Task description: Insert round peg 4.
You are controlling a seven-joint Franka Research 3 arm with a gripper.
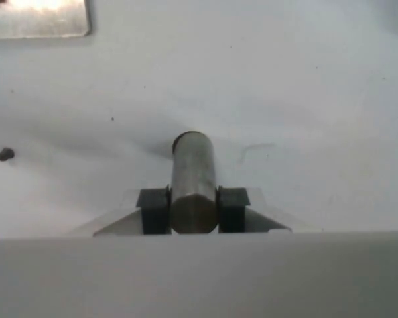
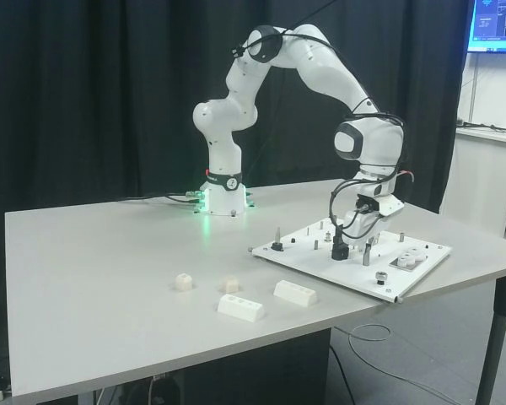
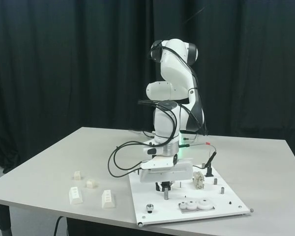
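A grey round peg (image 1: 194,179) stands upright between my black fingertips, and my gripper (image 1: 194,209) is shut on it. The peg's lower end hangs just over the white board (image 1: 305,99); I cannot tell whether it touches. A small black hole (image 1: 6,154) lies off to one side, and a metal plate (image 1: 36,16) shows at the picture's corner. In the first room view my gripper (image 2: 368,243) holds the peg (image 2: 367,255) above the board (image 2: 312,266). The second room view has the gripper (image 3: 164,186) and peg (image 3: 165,192) over the board's (image 3: 152,219) middle.
Other pegs and a black upright part (image 2: 277,245) stand on the board, with white gears (image 2: 411,258) near its right corner. Several white blocks (image 2: 240,307) lie on the grey table (image 2: 93,253) left of the board. The board's corner overhangs the table edge.
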